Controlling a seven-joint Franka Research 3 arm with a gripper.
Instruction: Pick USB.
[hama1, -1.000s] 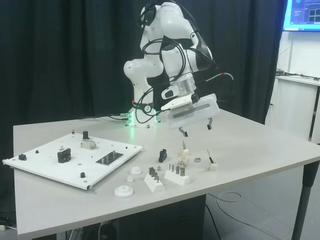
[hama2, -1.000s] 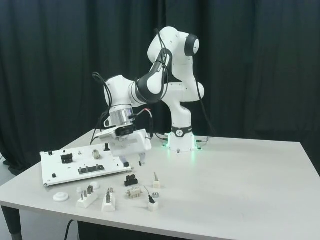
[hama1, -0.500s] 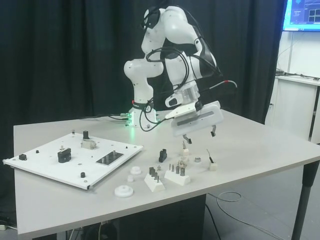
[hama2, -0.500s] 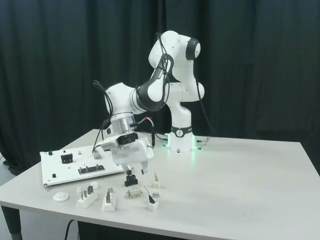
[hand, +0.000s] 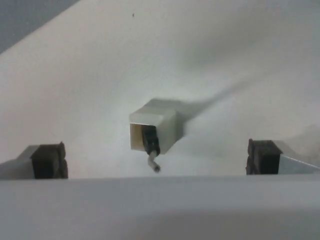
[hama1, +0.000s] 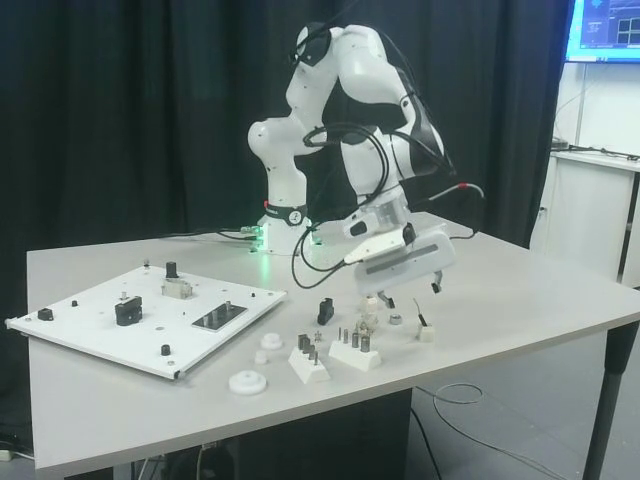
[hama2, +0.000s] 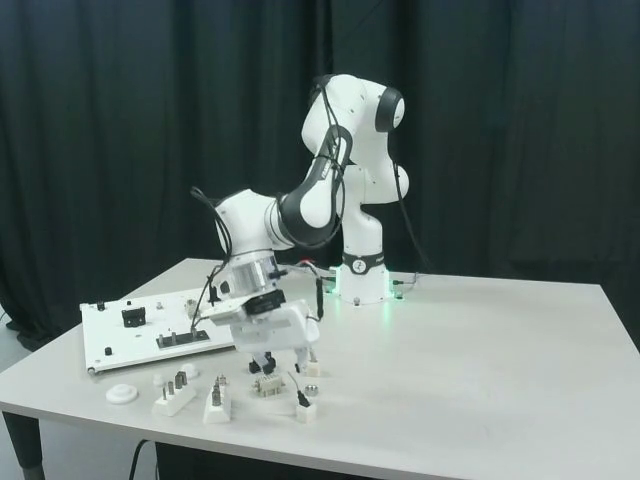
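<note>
Glossy white plastic robot arm shell (hama2: 300, 205) with shiny highlights, black rubbery cables (hama1: 440, 165) looped along it. Smooth matt grey table top (hama2: 480, 360). Flat white board (hama1: 100, 325), matt finish. Small white plastic block (hand: 154, 125), matt, holding a black plug with a thin metal-looking tip. Black cloth curtain (hama2: 100, 130) in soft folds. 2 matt black finger pads (hand: 48, 161).

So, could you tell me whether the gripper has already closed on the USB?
No, the fingers stand wide apart on either side of the USB, touching nothing.

White board (hama1: 100, 325) with small black parts, white discs (hama1: 245, 381) and pin-holding blocks (hama1: 310, 365) on a grey table (hama1: 520, 290).
</note>
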